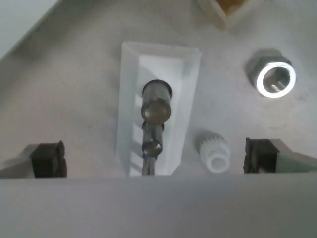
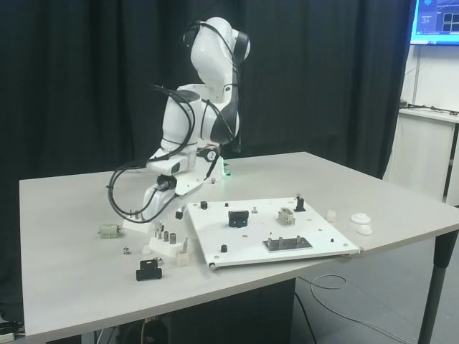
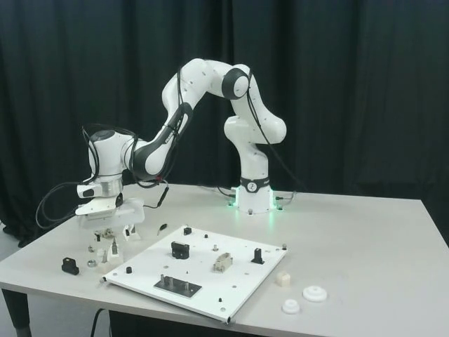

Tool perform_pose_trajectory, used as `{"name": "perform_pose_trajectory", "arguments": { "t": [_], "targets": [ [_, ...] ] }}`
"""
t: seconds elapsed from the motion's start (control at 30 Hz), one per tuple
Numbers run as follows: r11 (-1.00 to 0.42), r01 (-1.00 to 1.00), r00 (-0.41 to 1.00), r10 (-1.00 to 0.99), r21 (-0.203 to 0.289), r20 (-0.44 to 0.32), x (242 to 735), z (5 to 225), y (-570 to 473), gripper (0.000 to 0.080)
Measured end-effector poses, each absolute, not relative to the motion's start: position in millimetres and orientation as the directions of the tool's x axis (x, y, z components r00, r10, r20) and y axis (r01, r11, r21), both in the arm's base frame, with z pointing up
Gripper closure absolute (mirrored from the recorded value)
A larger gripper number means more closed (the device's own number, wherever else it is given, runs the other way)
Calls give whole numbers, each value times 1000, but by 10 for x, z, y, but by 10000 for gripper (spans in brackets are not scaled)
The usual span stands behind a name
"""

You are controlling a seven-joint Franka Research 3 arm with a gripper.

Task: Pick round peg 3.

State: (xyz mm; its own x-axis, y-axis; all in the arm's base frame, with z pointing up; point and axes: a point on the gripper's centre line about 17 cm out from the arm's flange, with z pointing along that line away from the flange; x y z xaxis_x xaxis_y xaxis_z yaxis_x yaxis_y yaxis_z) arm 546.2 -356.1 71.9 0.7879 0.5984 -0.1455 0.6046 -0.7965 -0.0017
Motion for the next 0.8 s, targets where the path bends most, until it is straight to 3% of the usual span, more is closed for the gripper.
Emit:
{"name": "perform_pose_trajectory", "arguments": {
  "t": [0.8],
  "targets": [
    [-800, 598, 788, 598, -46, -147, 5320, 397, -3552, 3]
  ]
}}
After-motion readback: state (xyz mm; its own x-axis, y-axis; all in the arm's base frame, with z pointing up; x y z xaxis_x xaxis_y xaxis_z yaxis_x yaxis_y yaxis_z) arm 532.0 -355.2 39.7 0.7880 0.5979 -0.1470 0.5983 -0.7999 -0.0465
